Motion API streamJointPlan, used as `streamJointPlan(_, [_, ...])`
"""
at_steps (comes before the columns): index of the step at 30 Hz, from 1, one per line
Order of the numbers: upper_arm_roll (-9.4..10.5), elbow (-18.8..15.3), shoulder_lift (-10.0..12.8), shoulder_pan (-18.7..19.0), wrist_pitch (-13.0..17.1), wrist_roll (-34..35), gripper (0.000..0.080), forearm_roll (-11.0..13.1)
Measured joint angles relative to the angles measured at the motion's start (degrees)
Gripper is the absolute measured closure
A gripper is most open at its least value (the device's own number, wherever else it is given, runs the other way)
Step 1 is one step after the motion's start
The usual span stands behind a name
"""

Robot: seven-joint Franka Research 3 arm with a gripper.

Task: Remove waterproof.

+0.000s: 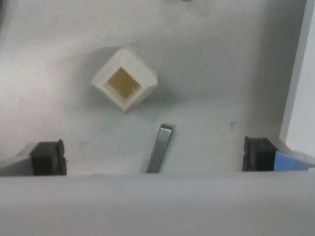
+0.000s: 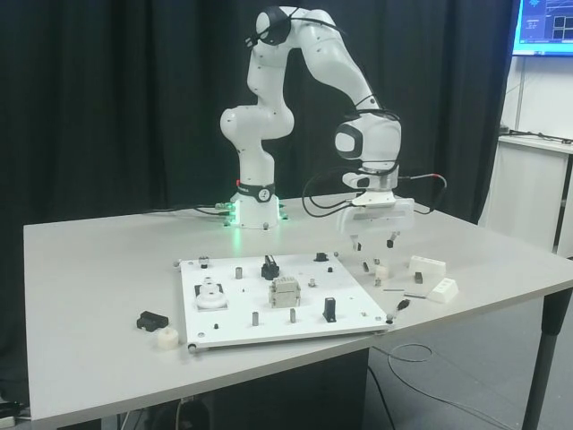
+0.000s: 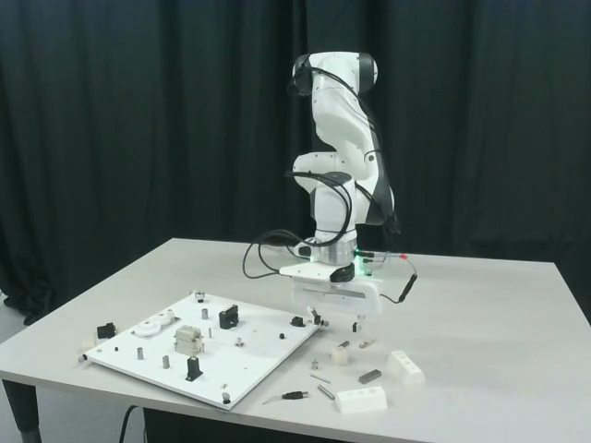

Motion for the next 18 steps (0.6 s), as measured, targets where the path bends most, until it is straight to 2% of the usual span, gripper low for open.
streamJointPlan(18, [-1.15, 0.7, 0.0, -0.1, 0.0, 0.0, 0.0003, -0.1])
